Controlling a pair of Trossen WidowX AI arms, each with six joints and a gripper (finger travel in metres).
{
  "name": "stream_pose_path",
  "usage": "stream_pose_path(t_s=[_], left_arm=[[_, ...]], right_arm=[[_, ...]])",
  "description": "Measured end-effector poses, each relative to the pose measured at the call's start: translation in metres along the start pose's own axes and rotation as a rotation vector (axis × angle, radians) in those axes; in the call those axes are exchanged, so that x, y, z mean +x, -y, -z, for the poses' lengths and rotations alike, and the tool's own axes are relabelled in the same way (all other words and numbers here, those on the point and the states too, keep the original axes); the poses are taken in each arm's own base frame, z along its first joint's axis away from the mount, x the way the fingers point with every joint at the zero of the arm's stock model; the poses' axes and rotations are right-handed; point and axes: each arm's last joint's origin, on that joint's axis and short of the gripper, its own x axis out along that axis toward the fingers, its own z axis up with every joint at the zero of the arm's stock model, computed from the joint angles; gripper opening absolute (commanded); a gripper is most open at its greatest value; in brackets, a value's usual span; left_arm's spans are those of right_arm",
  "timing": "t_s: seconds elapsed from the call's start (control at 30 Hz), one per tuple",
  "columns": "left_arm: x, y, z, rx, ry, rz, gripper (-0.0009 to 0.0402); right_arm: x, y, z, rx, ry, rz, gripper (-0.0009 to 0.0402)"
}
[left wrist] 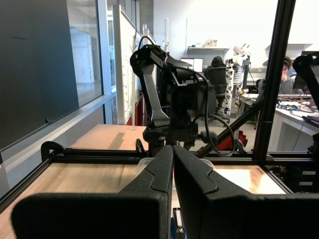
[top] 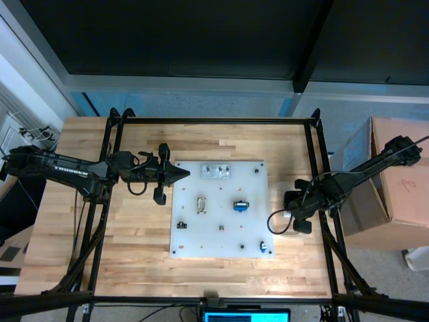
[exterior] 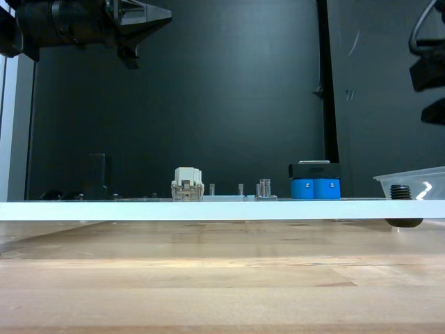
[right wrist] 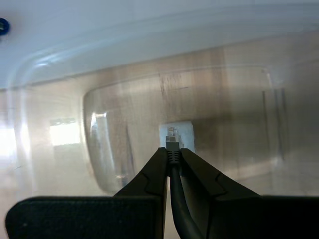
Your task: Pick the RJ45 connector and install on the taskboard
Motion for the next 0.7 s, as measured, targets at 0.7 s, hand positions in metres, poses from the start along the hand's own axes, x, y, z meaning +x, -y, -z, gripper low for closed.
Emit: stream_pose_path(t_s=[0.7], left_arm=[[0.0, 0.0, 0.0, 0.0, 0.0, 0.0, 0.0001]], right_arm=[[-0.04, -0.068, -0.069, -0.089, -0.24, -0.053, 0.0]])
